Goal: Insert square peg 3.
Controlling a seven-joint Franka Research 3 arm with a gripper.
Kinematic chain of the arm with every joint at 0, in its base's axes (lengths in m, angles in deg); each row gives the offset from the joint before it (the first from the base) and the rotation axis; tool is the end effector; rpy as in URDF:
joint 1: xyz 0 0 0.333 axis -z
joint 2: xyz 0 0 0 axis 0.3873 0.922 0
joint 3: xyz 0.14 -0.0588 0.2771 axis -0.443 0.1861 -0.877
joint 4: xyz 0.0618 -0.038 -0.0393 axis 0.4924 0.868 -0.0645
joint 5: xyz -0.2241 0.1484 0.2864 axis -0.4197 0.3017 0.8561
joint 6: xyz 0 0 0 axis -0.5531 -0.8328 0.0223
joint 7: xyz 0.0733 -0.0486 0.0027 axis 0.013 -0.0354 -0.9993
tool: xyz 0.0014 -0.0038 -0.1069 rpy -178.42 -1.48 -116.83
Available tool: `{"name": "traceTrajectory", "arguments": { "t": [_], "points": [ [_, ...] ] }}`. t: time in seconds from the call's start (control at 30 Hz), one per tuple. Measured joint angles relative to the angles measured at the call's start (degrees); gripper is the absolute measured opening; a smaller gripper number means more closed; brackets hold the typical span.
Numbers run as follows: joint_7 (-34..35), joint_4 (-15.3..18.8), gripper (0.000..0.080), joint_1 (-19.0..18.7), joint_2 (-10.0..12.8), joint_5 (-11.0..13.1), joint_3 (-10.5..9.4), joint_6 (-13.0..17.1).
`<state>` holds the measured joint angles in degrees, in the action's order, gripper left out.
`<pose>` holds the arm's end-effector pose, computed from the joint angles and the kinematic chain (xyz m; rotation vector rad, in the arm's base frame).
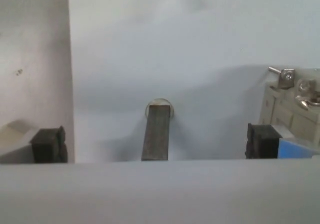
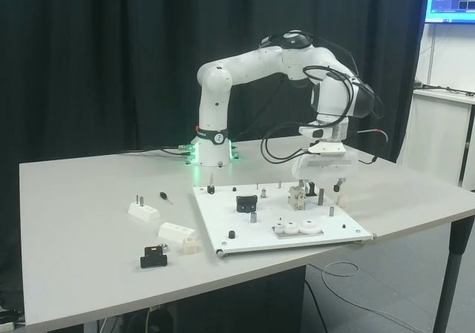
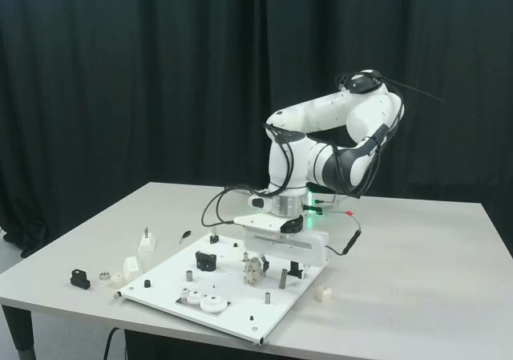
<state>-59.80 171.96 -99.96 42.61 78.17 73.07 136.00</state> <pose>0.5834 0.0965 0.2356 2.7543 -1.4261 0.0338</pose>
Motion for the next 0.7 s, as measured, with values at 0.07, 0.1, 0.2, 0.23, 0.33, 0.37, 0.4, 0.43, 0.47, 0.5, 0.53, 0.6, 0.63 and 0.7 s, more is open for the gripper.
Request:
{"name": "traceTrajectory", "arguments": {
  "t": [0.07,0.1,0.2,0.23,0.33,0.37,0.4,0.43,0.47,0.5,0.53,0.6,0.63,0.7],
  "points": [
    [-0.3,0.0,0.0796,0.0,0.0,0.0,0.1,-0.1],
    [-0.3,0.0,0.0796,0.0,0.0,0.0,0.14,-0.2],
    [-0.3,0.0,0.08,0.0,0.0,0.0,0.3,-0.3],
    [-0.3,0.0,0.08,0.0,0.0,-0.1,0.36,-0.3],
    [-0.4,0.0,0.08,0.0,0.0,-0.2,0.51,-0.4],
    [-0.4,0.0,0.08,0.0,0.0,-0.2,0.56,-0.4],
    [-0.4,0.0,0.08,0.0,0.0,-0.3,0.61,-0.5],
    [-0.4,0.0,0.08,0.0,0.0,-0.4,0.65,-0.5],
    [-0.4,0.0,0.08,0.0,0.0,-0.4,0.69,-0.5],
    [-0.4,0.0,0.08,0.0,0.0,-0.5,0.74,-0.5],
    [-0.5,0.0,0.08,0.0,0.0,-0.6,0.77,-0.5],
    [-0.5,0.0,0.08,0.0,0.0,-0.8,0.86,-0.5],
    [-0.6,0.0,0.08,0.0,0.0,-0.8,0.92,-0.6],
    [-0.8,0.0,0.08,0.0,0.0,-0.9,1.06,-0.7]
  ]
}}
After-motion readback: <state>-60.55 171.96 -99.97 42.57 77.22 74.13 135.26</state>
